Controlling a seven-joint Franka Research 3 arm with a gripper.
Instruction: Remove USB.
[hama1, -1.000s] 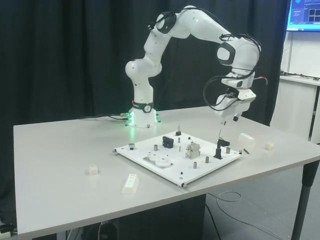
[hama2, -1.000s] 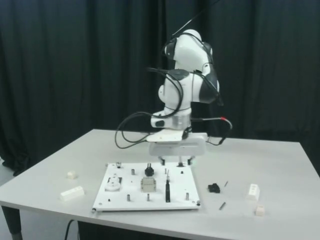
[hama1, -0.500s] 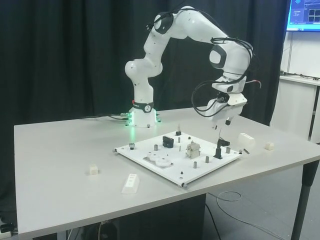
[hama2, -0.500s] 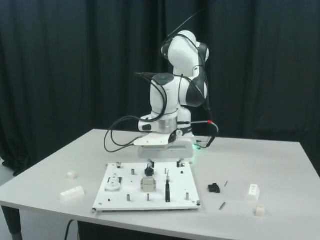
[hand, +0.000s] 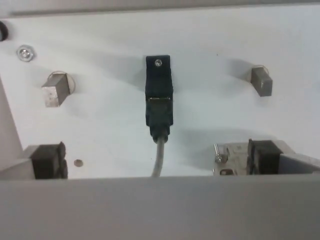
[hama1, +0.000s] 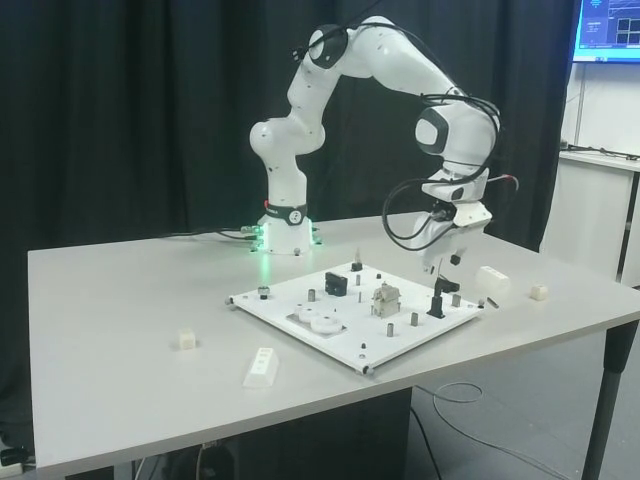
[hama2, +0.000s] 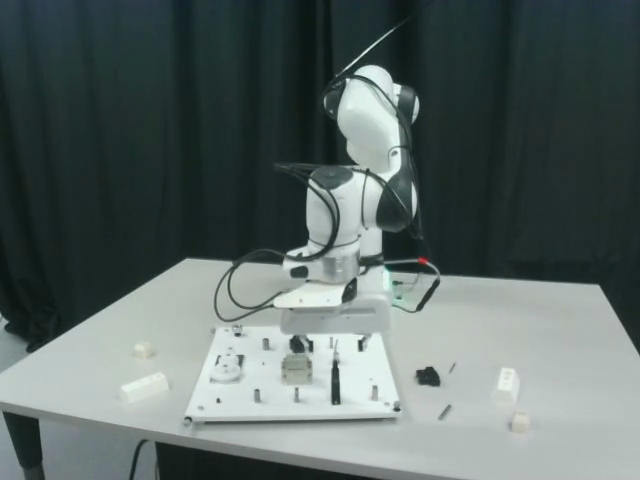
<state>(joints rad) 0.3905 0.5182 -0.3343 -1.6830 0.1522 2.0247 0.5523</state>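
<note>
The black USB plug (hand: 159, 100) stands in its black holder on the white board (hand: 210, 45), with a grey cable stub rising from it. The same USB plug (hama1: 437, 298) (hama2: 334, 380) sits near one edge of the board (hama1: 300, 298) (hama2: 300, 405). My gripper (hand: 155, 159) (hama1: 447, 264) (hama2: 331, 345) hangs a little above the plug and is open. Its black fingertips (hand: 48, 161) stand wide apart on either side of the cable, touching nothing.
Small grey pegs (hand: 55, 89) and a metal block (hama1: 384, 298) (hama2: 295, 368) stand on the board near the plug. White blocks (hama1: 260, 367) (hama1: 186, 339) (hama1: 492, 278) (hama1: 539, 291) and a small black part (hama2: 428, 376) lie on the grey table (hama1: 120, 300).
The arm has swung in from beyond the board's edge and come lower, bringing the gripper over the USB plug. The plug has not moved.
</note>
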